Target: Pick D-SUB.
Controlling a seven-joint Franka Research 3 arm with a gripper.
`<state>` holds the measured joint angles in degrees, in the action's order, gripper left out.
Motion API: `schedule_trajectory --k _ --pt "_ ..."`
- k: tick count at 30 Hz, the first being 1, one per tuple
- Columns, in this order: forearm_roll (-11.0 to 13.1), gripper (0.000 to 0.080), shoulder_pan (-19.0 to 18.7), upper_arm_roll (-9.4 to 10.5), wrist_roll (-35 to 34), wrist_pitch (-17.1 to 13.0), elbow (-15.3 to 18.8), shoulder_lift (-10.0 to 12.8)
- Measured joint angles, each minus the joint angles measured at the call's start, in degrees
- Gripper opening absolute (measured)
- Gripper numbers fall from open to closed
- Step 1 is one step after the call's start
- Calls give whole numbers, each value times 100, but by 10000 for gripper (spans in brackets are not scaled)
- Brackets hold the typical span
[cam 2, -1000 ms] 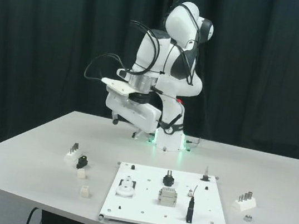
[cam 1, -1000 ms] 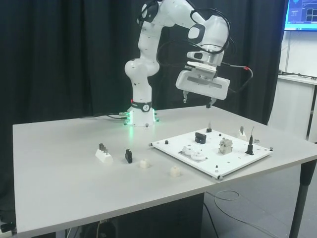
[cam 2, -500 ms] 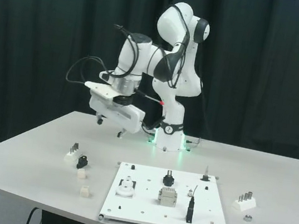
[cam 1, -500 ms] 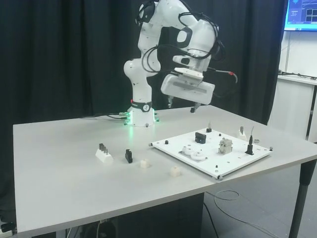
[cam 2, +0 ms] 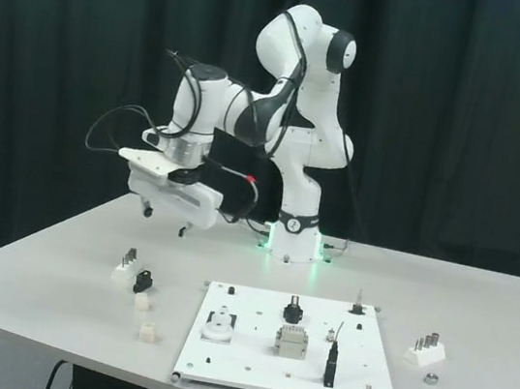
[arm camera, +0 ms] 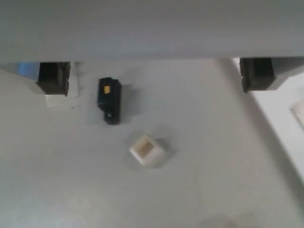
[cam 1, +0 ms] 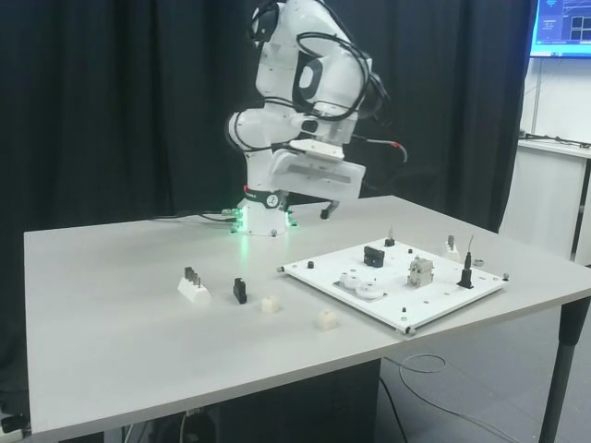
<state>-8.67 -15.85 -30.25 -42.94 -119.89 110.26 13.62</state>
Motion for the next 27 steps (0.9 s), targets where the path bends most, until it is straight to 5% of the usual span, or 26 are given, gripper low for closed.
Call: schedule_trajectory --k 15,27 --pt "18 800 644 -2 1016 -367 613 -222" --pt "161 800 972 -30 1295 -1215 1501 -500"
